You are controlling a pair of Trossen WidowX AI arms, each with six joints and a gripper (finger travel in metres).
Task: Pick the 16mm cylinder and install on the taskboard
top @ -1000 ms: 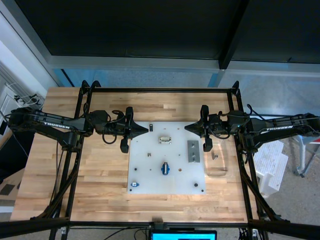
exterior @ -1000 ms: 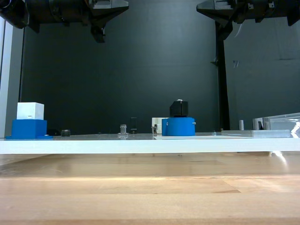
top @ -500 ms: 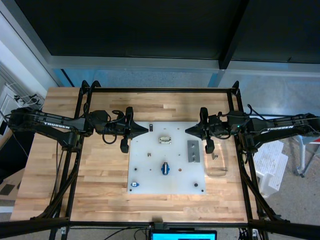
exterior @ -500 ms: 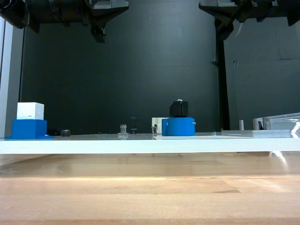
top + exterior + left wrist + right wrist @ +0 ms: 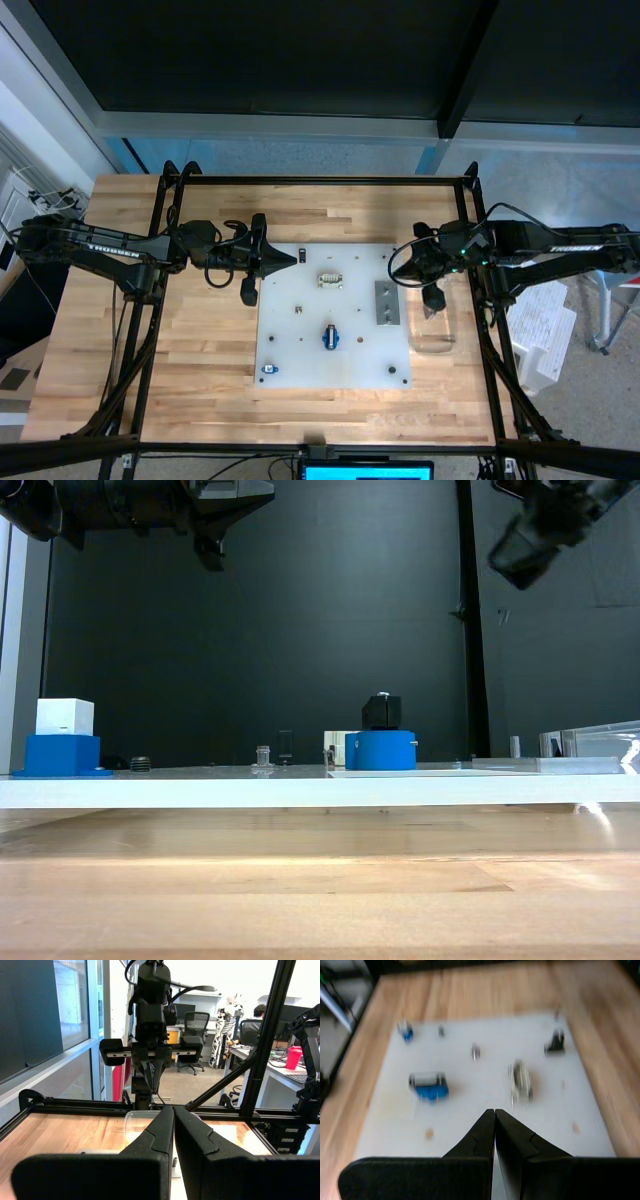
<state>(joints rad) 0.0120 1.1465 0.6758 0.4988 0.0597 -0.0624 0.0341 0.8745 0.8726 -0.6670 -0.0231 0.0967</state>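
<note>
The 16mm cylinder [image 5: 515, 746], seemingly upright in the clear tray [image 5: 440, 346] beside the taskboard [image 5: 300, 340], is judged light, stiff, slippery and best pinched across its sides; the left gripper [image 5: 173, 1108] and right gripper [image 5: 494, 1111] are held closed high above the taskboard's edges.

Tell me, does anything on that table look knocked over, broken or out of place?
Nothing stands out. The taskboard lies flat and square on the table. The left gripper hangs shut above the board's left edge; the right gripper, also shut, hangs tilted near the board's right edge, by the clear tray.
</note>
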